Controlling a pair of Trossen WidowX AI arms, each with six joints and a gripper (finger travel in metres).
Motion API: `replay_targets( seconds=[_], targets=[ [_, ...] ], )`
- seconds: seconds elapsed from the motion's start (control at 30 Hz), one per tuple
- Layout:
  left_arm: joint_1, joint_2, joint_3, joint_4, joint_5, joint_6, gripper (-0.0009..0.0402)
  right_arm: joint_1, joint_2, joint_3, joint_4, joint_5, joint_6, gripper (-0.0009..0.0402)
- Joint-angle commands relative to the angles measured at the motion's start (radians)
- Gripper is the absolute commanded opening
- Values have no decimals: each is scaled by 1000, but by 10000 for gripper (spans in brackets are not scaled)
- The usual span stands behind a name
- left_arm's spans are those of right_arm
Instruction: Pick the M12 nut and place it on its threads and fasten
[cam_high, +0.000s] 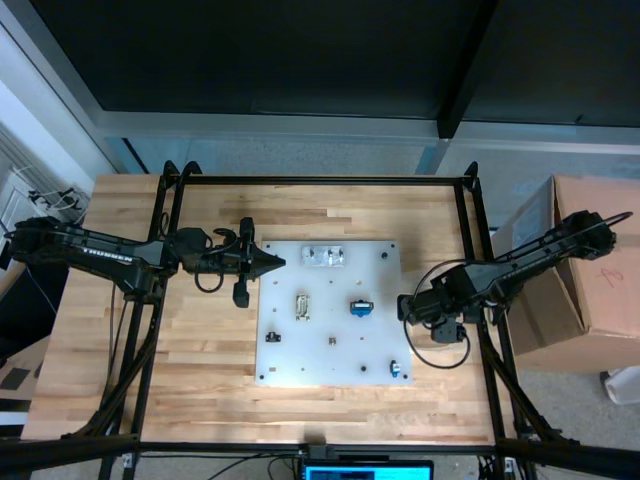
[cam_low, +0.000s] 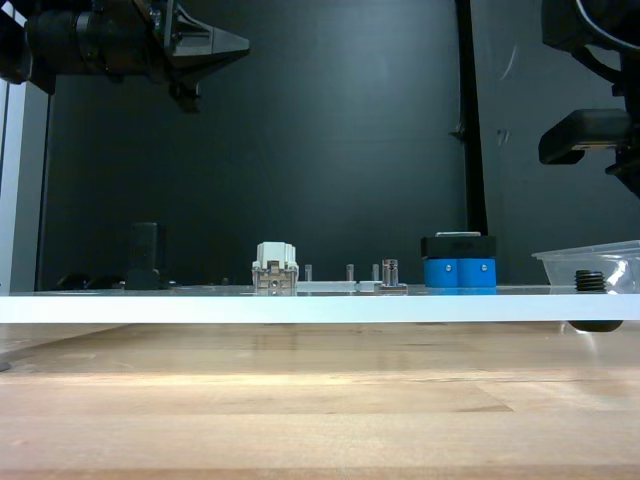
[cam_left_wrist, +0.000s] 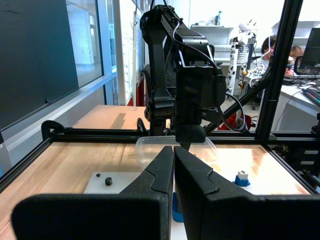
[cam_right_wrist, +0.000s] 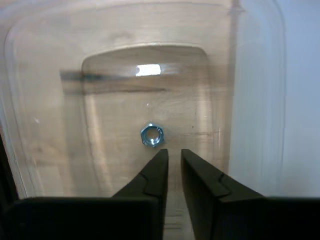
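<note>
Toward the desk's (cam_high: 150, 380) left edge, the left arm reaches inward and carries the left gripper (cam_high: 275, 262) in the air above the far left edge of the white board (cam_high: 330, 360). Its fingers (cam_left_wrist: 200, 185) are pressed together with nothing between them.

On the board stand a white connector (cam_low: 276, 268) and, further right, a blue block (cam_low: 459, 265). Near the board's near right edge the black stud (cam_low: 590, 282) stands bare, its ribs showing and no nut on it.

Just off the board's right edge sits the clear tray (cam_right_wrist: 250, 75), with the desk's wood showing through its floor. The M12 nut (cam_right_wrist: 152, 135) lies flat and free on that floor, clear of its stud.

The right gripper (cam_right_wrist: 172, 152) hangs over the tray, pointing down at the nut. Its fingers (cam_right_wrist: 155, 175) stand a little apart, with a narrow gap between the tips and nothing in it. The nut lies just ahead of the tips, untouched. In the high view this gripper (cam_high: 405, 305) sits beside the board's right edge, with its arm stretching back toward the desk's right edge.
</note>
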Motion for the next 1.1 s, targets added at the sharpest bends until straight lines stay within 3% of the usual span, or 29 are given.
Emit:
replay_targets(
  seconds=[0.03, 0.2, 0.5, 1.1],
  targets=[
    [0, 0, 0, 0, 0, 0, 0, -1, 0, 0, -1, 19, -72, 84],
    [0, 0, 0, 0, 0, 0, 0, -1, 0, -21, 24, 14, -91, 126],
    [0, 0, 0, 0, 0, 0, 0, -1, -2, -87, 72, 12, -90, 167],
    [0, 0, 0, 0, 0, 0, 0, -1, 39, -167, 195, 7, -87, 177]
  ],
)
